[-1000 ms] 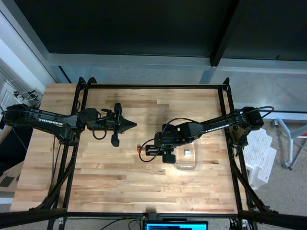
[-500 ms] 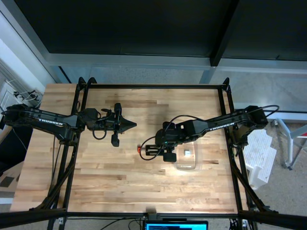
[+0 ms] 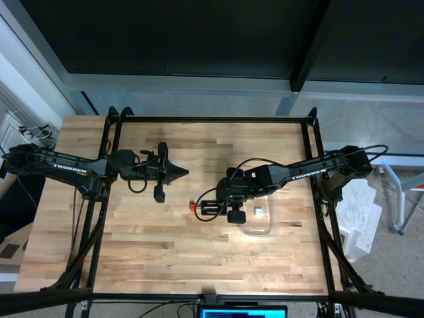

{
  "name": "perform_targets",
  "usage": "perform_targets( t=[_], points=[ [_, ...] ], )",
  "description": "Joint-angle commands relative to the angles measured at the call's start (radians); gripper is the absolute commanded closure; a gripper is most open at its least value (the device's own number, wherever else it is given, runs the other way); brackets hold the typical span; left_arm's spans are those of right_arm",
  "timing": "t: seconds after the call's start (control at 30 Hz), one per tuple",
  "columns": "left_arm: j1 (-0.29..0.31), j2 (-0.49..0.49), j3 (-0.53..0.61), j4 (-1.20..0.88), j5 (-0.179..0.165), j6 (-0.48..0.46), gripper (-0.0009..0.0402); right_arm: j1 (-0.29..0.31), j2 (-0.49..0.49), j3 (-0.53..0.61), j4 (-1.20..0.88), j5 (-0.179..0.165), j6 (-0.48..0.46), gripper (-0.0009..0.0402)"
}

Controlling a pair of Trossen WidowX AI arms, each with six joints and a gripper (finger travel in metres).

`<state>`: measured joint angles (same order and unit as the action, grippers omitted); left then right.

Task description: Remove the USB-C connector from taskboard and place in the container

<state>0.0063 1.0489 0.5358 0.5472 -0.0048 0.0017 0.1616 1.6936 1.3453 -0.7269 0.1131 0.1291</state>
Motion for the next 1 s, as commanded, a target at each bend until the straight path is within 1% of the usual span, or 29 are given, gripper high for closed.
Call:
perform_targets(
  t=[0.03,0.2,0.67,0.93,1.0],
  points=[
    [0.000,0.000,0.000,0.000,0.000,0.000,0.0393,0.006,-0.019,-0.004,-0.023,0.000,0.000,0.0393],
    [0.000,0.000,0.000,0.000,0.000,0.000,0.0393,0.020,-0.084,-0.056,-0.035,0.000,0.002,0.0393],
    [0.000,0.000,0.000,0.000,0.000,0.000,0.0393,0.034,-0.270,-0.283,-0.040,0.000,0.008,0.0393],
    [0.000,0.000,0.000,0.000,0.000,0.000,0.0393,0.056,-0.336,-0.398,-0.047,0.000,0.024,0.0393],
    [0.000,0.000,0.000,0.000,0.000,0.000,0.0393,0.064,-0.347,-0.418,-0.047,0.000,0.043,0.0393]
  ],
)
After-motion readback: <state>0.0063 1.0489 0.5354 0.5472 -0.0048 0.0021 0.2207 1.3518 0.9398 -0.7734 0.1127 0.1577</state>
